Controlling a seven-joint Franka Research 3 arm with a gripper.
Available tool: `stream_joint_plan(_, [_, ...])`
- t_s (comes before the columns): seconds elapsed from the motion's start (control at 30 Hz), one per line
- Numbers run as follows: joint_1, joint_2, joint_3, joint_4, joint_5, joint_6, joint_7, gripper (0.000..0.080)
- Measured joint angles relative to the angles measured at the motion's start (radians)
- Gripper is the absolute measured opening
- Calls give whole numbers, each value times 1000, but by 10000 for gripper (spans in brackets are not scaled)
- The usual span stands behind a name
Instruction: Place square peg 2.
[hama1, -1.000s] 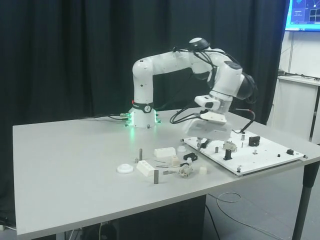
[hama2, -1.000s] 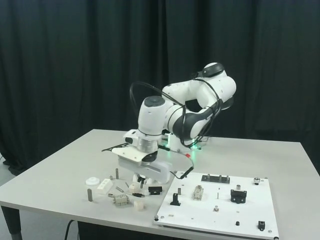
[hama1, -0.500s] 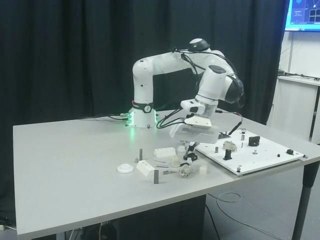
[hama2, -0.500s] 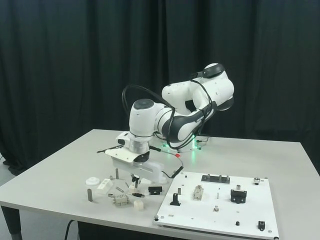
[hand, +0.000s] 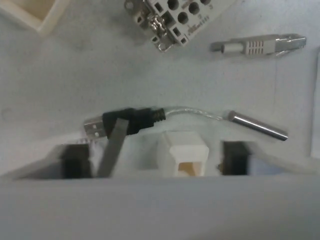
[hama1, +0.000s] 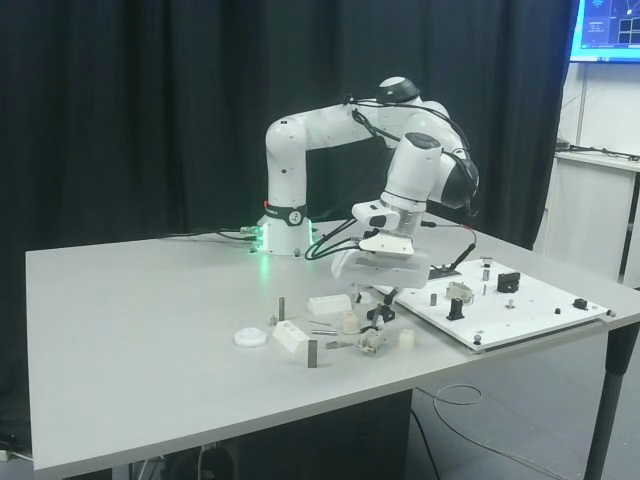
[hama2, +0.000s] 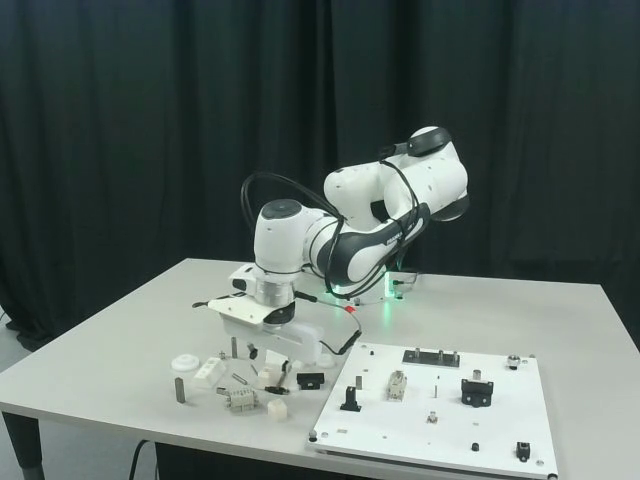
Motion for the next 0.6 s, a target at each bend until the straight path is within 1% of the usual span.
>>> stream_joint_plan(0.03, [0, 0, 0, 0, 0, 0, 0, 546])
stream_joint_plan(0.3, [0, 0, -1, -3, 0, 4, 0, 546])
stream_joint_plan(0.33, [0, 0, -1, -4, 0, 5, 0, 784])
stream_joint_plan(0.5, [1, 0, -3, -8, 0, 8, 0, 784])
stream_joint_plan(0.53, [1, 0, -4, -9, 0, 8, 0, 797])
stream_joint_plan(0.6, [2, 0, -5, -11, 0, 8, 0, 797])
